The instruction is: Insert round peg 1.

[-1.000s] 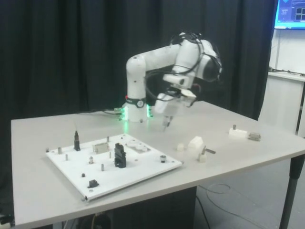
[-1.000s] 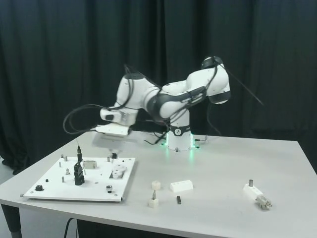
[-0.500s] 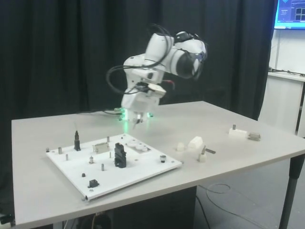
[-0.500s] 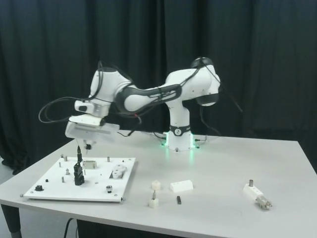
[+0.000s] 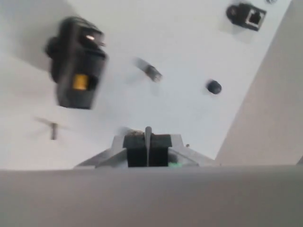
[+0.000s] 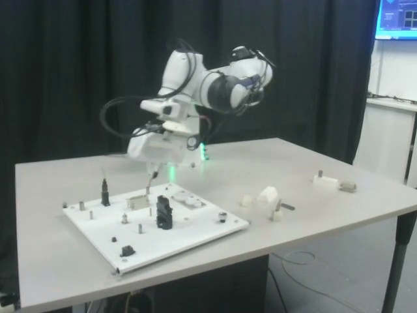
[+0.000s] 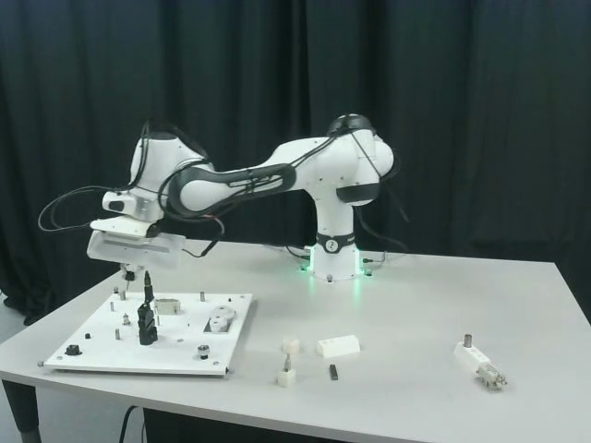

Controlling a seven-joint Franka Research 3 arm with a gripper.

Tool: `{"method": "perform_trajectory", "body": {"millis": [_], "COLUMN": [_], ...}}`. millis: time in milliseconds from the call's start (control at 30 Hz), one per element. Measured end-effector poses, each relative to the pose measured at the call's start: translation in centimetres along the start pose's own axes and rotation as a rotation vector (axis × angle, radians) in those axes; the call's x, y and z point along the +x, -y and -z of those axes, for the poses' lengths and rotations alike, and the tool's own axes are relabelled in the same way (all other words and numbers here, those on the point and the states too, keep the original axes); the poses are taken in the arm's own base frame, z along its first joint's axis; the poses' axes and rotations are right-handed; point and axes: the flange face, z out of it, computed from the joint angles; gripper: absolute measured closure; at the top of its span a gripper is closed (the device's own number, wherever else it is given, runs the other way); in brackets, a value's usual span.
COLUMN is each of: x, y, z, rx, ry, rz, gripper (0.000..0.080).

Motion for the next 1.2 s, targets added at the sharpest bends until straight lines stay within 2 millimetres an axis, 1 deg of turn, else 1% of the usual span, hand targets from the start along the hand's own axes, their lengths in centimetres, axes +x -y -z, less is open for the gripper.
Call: {"method": "perform_trajectory", "body": {"millis": [333,667,933,1200], "x": [0.8,0.7,0.3,0.1], "y": [-4.2,-7.7,-10.0,-11.6], "z": [-3.2,-5.5,-7.8,-10.1], "rx": [0.032,0.088,0.131,0.177], "ry": [0.015,0.031,0.040,0.050], "rz": [-0.013,-0.035,-0.050,-0.054], "gripper": [0.0785,0.0785,0.0785,0.0785]}}
